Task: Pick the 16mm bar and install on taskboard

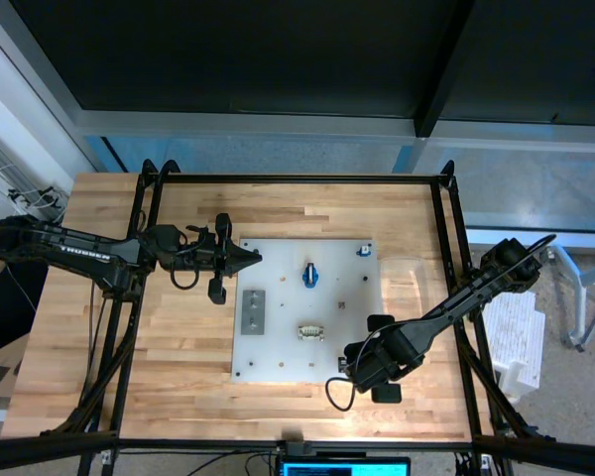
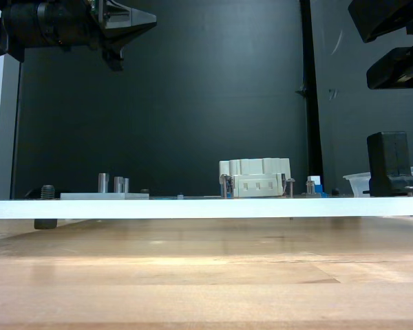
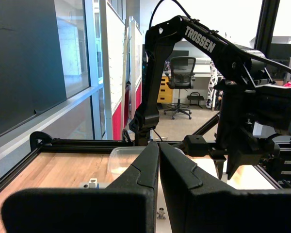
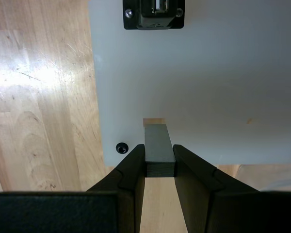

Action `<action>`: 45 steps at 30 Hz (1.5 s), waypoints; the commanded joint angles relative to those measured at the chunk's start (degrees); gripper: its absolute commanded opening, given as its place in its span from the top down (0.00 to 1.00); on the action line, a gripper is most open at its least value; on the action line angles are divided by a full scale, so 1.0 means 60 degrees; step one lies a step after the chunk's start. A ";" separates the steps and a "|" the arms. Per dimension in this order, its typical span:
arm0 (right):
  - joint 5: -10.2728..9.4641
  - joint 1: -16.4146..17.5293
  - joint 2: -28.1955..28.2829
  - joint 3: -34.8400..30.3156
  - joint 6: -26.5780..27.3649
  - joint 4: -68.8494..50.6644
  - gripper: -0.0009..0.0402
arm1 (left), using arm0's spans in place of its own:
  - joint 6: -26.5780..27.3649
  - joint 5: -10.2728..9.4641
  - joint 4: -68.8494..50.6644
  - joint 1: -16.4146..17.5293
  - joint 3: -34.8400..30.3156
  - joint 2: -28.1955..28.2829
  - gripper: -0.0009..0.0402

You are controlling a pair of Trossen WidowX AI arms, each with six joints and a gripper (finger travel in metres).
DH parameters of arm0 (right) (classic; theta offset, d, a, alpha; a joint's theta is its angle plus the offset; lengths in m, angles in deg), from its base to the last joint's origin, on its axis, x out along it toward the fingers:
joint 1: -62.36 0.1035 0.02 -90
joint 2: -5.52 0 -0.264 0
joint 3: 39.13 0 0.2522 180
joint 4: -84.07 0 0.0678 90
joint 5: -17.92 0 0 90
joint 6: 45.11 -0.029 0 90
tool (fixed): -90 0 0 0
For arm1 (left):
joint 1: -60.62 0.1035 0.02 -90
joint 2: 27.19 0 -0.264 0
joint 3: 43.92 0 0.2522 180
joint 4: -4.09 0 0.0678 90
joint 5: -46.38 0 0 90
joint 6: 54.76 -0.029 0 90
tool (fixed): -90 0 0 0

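**High view.** The taskboard (image 1: 278,347) lies at centre frame on the table (image 1: 129,337). A grey block (image 1: 252,310), a blue knob (image 1: 310,274) and a connector (image 1: 310,332) are seen on it. The left gripper (image 1: 250,258) is held over the board's upper-left corner. The right gripper (image 1: 360,375) is placed at the board's lower-right edge, pointed down. What it holds cannot be made out here.

**Low view.** The left gripper is seen at upper left, well above the board. Dark parts of the right arm's end fill the upper right corner, also clear of the board. Short pegs (image 2: 103,183) stand on the grey block at lower left, and a black part (image 2: 389,165) stands at the right. No bar can be picked out.

**Left wrist view.** The left fingers (image 3: 140,170) are pressed together with nothing between them. The right arm is seen across the board, with a clear tray (image 3: 123,159) beyond.

**Right wrist view.** Only here is the grip shown. The 16mm bar (image 4: 159,150) is clamped between narrowly parted fingers (image 4: 133,165) and juts out over the white plate. A square opening (image 4: 154,121) lies just past the bar's end, and a black screw (image 4: 121,147) sits beside it.

- Step judged: carry and alignment, with insertion not yet done.
- Next move: the bar is to be centred over its seat, possibly that opening though this is unconfirmed, and lowered straight without tilt.
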 commanded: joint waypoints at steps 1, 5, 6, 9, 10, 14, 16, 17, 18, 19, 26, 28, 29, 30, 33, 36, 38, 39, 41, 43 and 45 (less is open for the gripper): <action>0.0007 -0.0025 0.0007 -0.0098 0.0029 0.0015 0.97 | 0.0000 0.0000 0.0004 0.0004 0.0000 0.0000 0.98; 0.0011 -0.0044 0.0007 -0.0142 0.0029 -0.0076 0.97 | 0.0000 0.0000 0.0004 0.0000 0.0000 0.0000 0.98; 0.0011 -0.0047 0.0007 -0.0138 0.0025 -0.0098 0.97 | 0.0000 0.0000 0.0004 0.0004 0.0000 0.0000 0.98; 0.0011 -0.0047 0.0007 -0.0138 0.0025 -0.0117 0.97 | 0.0000 0.0000 0.0004 0.0000 0.0000 0.0000 0.98; 0.0007 -0.0051 0.0007 -0.0138 0.0025 -0.0113 0.97 | 0.0000 0.0000 0.0004 0.0004 0.0000 0.0000 0.98; 0.0007 -0.0055 0.0095 -0.0168 0.0036 -0.0087 0.97 | 0.0000 0.0000 0.0004 0.0004 0.0000 0.0000 0.98; 0.0004 -0.0055 0.0178 -0.0270 0.0095 -0.0117 0.97 | 0.0000 0.0000 0.0004 0.0000 0.0000 0.0000 0.98; 0.0004 -0.0062 0.0208 -0.0317 0.0127 -0.0164 0.97 | 0.0000 0.0000 0.0004 0.0004 0.0000 0.0000 0.98; 0.0007 -0.0062 0.0222 -0.0346 0.0189 -0.0219 0.97 | 0.0000 0.0000 0.0004 0.0004 0.0000 0.0000 0.98; 0.0011 -0.0066 0.0222 -0.0346 0.0211 -0.0255 0.97 | 0.0000 0.0000 0.0004 0.0000 0.0000 0.0000 0.98; -0.0007 -0.0066 0.0277 -0.0346 0.0233 -0.0251 0.97 | 0.0000 0.0000 0.0004 0.0004 0.0000 0.0000 0.98; -0.0033 -0.0069 0.0277 -0.0346 0.0240 -0.0248 0.97 | 0.0000 0.0000 0.0004 0.0000 0.0000 0.0000 0.98; -0.0033 -0.0069 0.0277 -0.0346 0.0244 -0.0248 0.97 | 0.0000 0.0000 0.0004 0.0004 0.0000 0.0000 0.98; -0.0036 -0.0069 0.0277 -0.0346 0.0240 -0.0248 0.97 | 0.0000 0.0000 0.0004 0.0004 0.0000 0.0000 0.98; -0.0073 -0.0069 0.0277 -0.0346 0.0233 -0.0233 0.97 | 0.0000 0.0000 0.0004 0.0004 0.0000 0.0000 0.98; -0.0073 -0.0069 0.0277 -0.0342 0.0237 -0.0237 0.97 | 0.0000 0.0000 0.0004 0.0004 0.0000 0.0000 0.98; -0.0102 -0.0069 0.0335 -0.0346 0.0237 -0.0233 0.97 | 0.0000 0.0000 0.0004 0.0000 0.0000 0.0000 0.98; -0.0095 -0.0069 0.0335 -0.0346 0.0237 -0.0229 0.97 | 0.0000 0.0000 0.0004 0.0004 0.0000 0.0000 0.98; -0.0087 -0.0069 0.0335 -0.0342 0.0240 -0.0229 0.97 | 0.0000 0.0000 0.0004 0.0000 0.0000 0.0000 0.98; -0.0080 -0.0069 0.0335 -0.0335 0.0240 -0.0233 0.97 | 0.0000 0.0000 0.0004 0.0004 0.0000 0.0000 0.98; -0.0080 -0.0073 0.0335 -0.0335 0.0237 -0.0222 0.97 | 0.0000 0.0000 0.0004 0.0004 0.0000 0.0000 0.98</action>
